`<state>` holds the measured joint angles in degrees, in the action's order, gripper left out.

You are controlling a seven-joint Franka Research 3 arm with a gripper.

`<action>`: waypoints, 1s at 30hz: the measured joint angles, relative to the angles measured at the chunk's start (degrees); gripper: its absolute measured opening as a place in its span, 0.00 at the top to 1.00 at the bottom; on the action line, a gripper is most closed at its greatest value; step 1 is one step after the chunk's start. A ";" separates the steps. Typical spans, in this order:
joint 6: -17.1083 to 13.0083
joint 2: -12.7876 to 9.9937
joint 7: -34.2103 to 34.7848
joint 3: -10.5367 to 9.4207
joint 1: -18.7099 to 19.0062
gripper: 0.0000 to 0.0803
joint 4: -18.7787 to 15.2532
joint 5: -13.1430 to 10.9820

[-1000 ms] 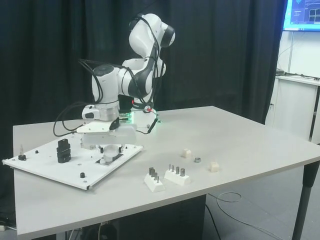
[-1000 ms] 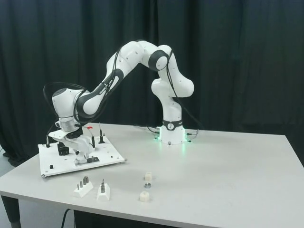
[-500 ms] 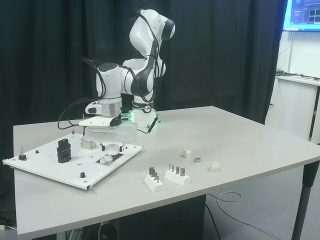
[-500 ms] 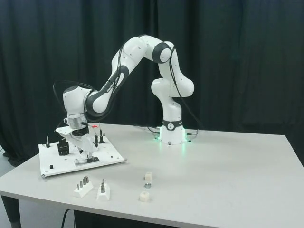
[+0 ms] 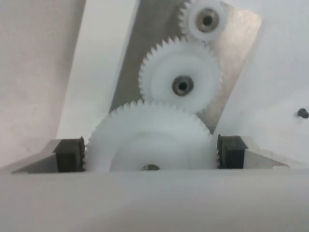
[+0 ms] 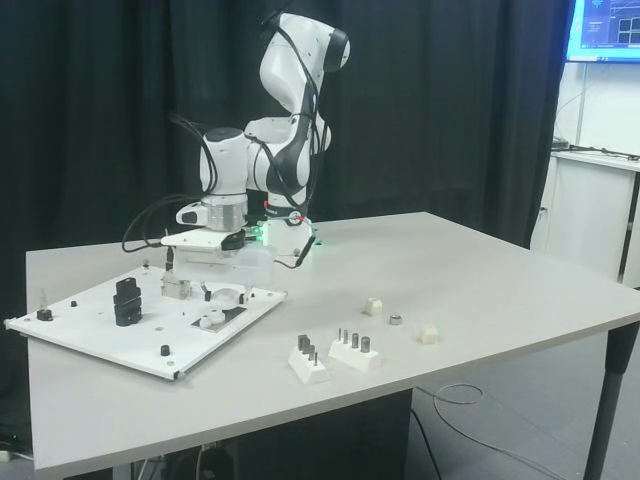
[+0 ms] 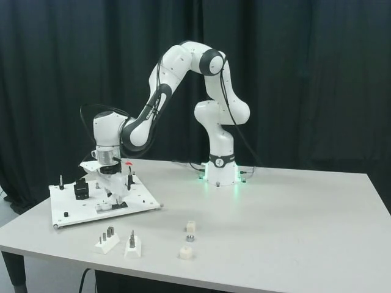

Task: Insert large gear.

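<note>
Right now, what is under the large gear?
The large gear sits on the grey metal plate, beside the middle gear, a shaft end showing at its centre. The plate beneath it is covered. The gripper flanks it.

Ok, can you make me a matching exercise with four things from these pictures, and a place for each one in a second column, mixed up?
Things:
1. large gear
2. small gear
3. black block
4. metal ring

Places:
A. on the grey table, between two small white cubes
B. between the two fingers of the tool
C. standing on the white board, apart from the gears
D. on the metal plate, meshed with the middle gear

Pairs: 1-B, 2-D, 3-C, 4-A
</note>
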<state>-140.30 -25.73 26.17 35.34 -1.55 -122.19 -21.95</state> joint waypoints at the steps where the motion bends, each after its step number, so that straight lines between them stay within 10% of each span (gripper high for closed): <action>1: -0.45 0.16 0.09 0.03 0.05 0.26 -0.38 0.00; 30: -9.62 2.60 4.79 0.23 2.20 0.26 -6.97 -0.49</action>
<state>-149.92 -23.13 30.97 35.57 0.65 -129.16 -22.43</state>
